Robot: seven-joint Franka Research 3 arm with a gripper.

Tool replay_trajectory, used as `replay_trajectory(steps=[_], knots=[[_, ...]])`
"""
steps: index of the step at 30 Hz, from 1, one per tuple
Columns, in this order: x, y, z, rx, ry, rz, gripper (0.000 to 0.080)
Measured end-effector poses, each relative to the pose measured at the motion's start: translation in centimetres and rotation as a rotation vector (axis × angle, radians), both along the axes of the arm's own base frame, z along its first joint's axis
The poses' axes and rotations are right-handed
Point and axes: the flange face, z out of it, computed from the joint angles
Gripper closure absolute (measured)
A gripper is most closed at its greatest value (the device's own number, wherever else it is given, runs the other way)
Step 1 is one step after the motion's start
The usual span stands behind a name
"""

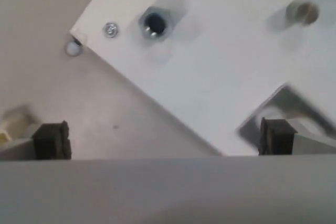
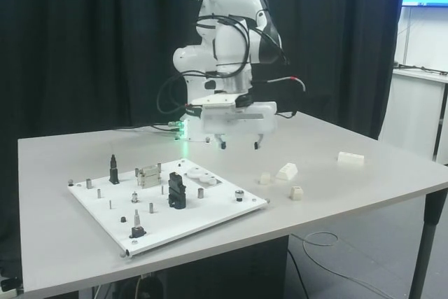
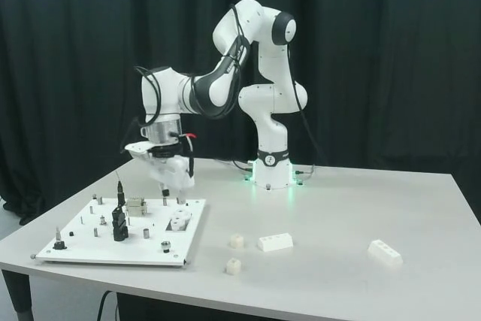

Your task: Remove bolt 4.

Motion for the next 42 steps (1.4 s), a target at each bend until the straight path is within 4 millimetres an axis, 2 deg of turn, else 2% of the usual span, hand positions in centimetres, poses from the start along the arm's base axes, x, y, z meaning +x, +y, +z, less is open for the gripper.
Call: replay_trajectory(steps=[9,20,42], knots=[[1.3,1.3,-2.2,0.036,-0.025,-0.283,0.0003],[2.8,1.5,-4.9,0.003,-0.063,-0.470,0.0003],[2.9,0.1,-7.8,-0.030,-0.031,-0.533,0.0003]])
